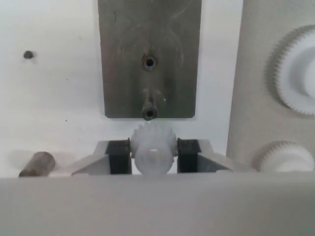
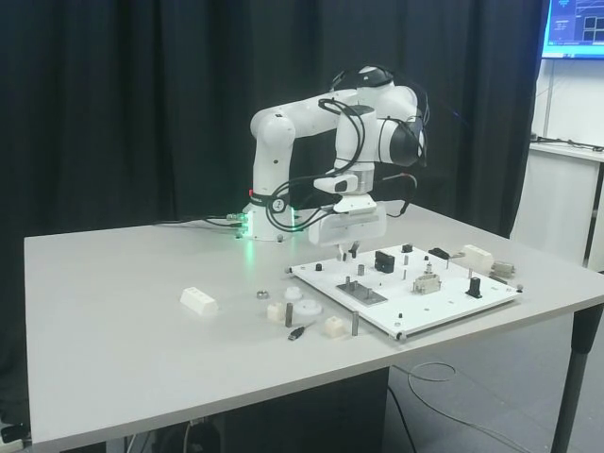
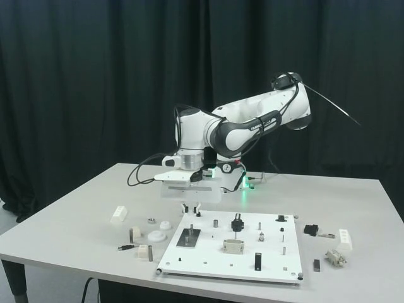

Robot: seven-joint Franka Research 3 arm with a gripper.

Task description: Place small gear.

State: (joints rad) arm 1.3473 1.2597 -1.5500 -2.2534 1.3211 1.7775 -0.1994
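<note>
Wrist: claw (image 1: pixel 153 156) clamped on small gear (image 1: pixel 153 147), hanging over grey plate (image 1: pixel 149 59) with its pegs. First room: claw (image 2: pixel 351 251) hovers above white board (image 2: pixel 406 297) on the bench (image 2: pixel 113 330). Second room: claw (image 3: pixel 190 208) above board's far-left corner.

Black curtain (image 3: pixel 95 82) behind grey table (image 3: pixel 76 208)

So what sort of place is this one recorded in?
Likely a robotics lab or test cell: black curtains all round, a white arm bolted on a grey table, and a white assembly board with pegs.
</note>
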